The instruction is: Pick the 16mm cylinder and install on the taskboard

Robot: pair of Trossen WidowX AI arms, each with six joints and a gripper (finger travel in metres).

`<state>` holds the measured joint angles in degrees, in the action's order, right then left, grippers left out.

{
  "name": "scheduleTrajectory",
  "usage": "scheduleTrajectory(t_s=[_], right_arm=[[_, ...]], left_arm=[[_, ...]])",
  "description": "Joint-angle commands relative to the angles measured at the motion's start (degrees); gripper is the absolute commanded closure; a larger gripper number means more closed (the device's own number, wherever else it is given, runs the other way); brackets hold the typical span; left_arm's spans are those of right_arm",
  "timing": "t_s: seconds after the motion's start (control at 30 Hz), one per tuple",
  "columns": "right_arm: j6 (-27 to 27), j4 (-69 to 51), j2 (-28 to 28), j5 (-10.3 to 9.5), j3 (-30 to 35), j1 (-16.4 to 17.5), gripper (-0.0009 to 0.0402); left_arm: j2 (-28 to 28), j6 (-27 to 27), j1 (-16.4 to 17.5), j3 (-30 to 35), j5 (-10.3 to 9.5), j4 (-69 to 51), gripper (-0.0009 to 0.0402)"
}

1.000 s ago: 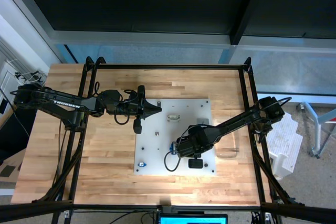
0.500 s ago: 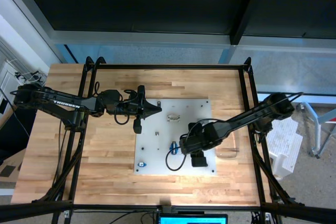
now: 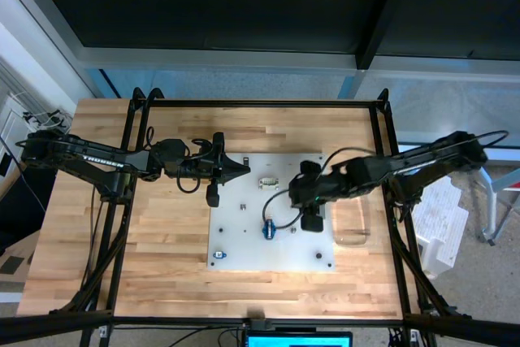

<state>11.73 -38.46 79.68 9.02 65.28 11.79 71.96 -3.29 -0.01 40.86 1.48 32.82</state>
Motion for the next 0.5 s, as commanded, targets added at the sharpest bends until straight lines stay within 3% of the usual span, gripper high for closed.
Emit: scheduleTrajectory(t_s=[0.03, 0.33, 0.4, 0.5], right_arm=[[-2.3, 5.5, -4.9, -0.07, -3.3, -2.1, 0.0304], [-6.9, 27.3, -16.4, -0.24, -13.2, -5.3, 0.0381], [-7.2, 32.5, -18.4, -1.22, -15.6, -5.9, 0.0396], [-7.3, 40.6, -21.0, -1.68, -19.3, -6.3, 0.039]], left_arm=[[0.0, 0.0, 0.0, 0.0, 0.0, 0.0, 0.0393], [0.0, 0.0, 0.0, 0.0, 0.0, 0.0, 0.0393], [0.0, 0.0, 0.0, 0.0, 0.0, 0.0, 0.0393], [0.0, 0.0, 0.0, 0.0, 0.0, 0.0, 0.0393]])
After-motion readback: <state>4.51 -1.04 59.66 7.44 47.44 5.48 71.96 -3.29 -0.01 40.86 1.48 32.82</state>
